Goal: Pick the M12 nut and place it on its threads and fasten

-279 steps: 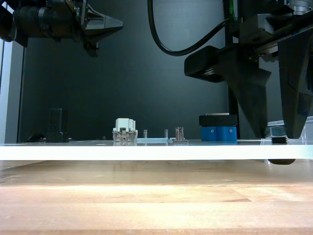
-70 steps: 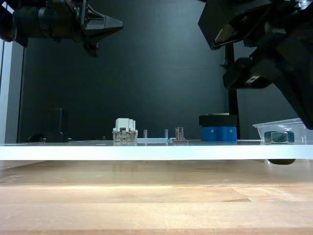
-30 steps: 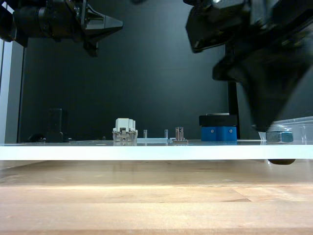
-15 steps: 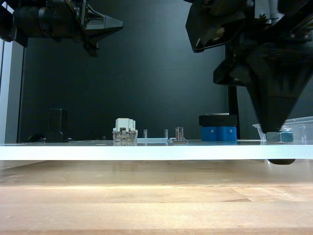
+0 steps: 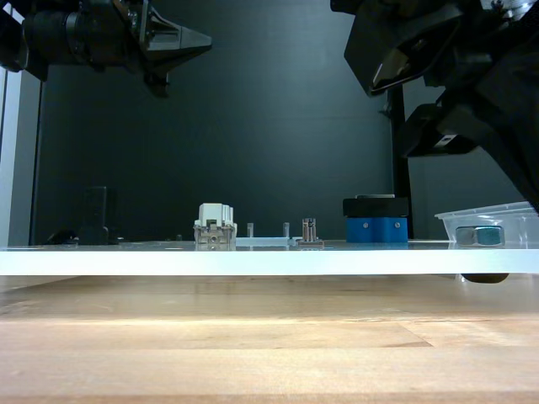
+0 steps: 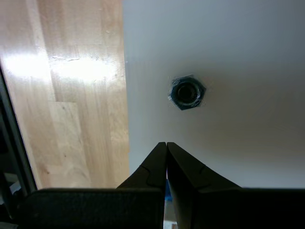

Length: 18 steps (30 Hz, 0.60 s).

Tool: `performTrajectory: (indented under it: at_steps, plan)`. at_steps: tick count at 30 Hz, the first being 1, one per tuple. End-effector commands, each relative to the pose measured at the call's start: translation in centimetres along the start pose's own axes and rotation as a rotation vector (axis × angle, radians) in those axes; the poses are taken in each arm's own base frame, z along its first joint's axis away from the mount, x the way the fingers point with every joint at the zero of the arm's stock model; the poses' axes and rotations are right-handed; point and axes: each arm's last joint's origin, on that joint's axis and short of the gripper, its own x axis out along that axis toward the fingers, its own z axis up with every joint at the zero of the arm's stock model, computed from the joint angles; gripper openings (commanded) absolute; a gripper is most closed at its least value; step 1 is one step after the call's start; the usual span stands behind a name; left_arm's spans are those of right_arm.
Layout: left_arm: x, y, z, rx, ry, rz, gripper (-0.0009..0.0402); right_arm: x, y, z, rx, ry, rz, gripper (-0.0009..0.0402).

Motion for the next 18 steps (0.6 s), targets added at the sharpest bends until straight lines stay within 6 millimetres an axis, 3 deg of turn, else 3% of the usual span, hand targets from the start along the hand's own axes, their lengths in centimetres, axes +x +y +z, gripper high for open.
performTrajectory:
  at_steps: [1,7,13,18]
  plan:
    - [0.0,0.0,0.0,0.0,0.0,0.0,0.0,-1.0,0.0,-0.1,-0.004,-0.048,-0.029,0.0]
    - [0.0,0.0,0.0,0.0,0.0,0.0,0.0,-5.1,-1.2,0.0,-0.055,-0.216,-0.028,0.0]
    - [0.0,0.0,0.0,0.0,0.0,0.0,0.0,-9.8,-3.9,0.3,-0.052,-0.467,-0.172,0.0]
    - [0.0,0.0,0.0,0.0,0.0,0.0,0.0,-13.5,-6.1,-0.2,-0.086,-0.612,-0.158,0.0]
